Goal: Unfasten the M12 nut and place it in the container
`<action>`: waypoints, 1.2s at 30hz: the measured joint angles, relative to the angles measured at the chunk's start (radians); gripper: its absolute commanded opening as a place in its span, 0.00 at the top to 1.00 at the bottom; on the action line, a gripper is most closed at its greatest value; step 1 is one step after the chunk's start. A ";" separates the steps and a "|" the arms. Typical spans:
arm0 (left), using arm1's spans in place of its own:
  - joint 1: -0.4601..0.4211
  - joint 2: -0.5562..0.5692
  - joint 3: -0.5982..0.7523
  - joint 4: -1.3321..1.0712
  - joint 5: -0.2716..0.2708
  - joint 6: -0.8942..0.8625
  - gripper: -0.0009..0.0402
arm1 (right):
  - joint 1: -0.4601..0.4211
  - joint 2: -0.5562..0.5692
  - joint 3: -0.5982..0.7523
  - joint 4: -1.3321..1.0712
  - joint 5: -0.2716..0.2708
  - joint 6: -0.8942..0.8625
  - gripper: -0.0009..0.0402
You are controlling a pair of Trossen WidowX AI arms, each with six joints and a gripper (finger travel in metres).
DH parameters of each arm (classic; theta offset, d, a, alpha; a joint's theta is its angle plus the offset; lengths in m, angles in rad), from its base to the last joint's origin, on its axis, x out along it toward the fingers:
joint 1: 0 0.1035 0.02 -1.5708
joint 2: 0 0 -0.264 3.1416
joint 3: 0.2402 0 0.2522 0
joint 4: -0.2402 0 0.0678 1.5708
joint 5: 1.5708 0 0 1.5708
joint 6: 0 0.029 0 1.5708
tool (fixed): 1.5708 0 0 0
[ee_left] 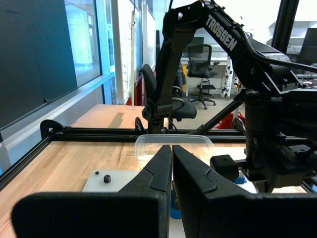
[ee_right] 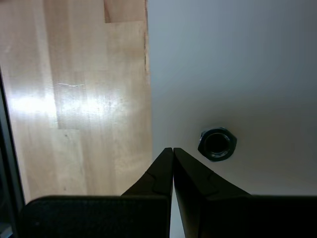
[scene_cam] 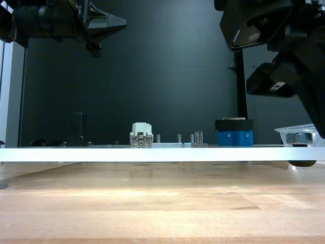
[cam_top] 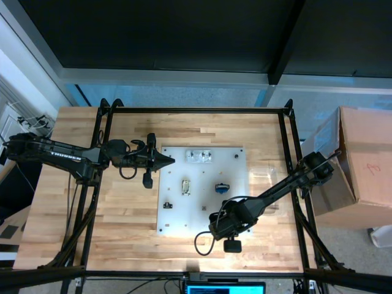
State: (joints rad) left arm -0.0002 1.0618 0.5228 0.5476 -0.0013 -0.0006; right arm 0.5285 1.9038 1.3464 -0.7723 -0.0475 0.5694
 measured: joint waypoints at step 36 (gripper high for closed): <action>0.000 0.000 0.000 0.000 0.000 0.000 0.98 | 0.012 -0.066 0.030 -0.087 0.000 0.088 0.98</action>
State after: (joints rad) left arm -0.0002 1.0622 0.5228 0.5480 -0.0010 -0.0010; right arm 0.5407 1.8374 1.3766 -0.8597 -0.0479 0.6575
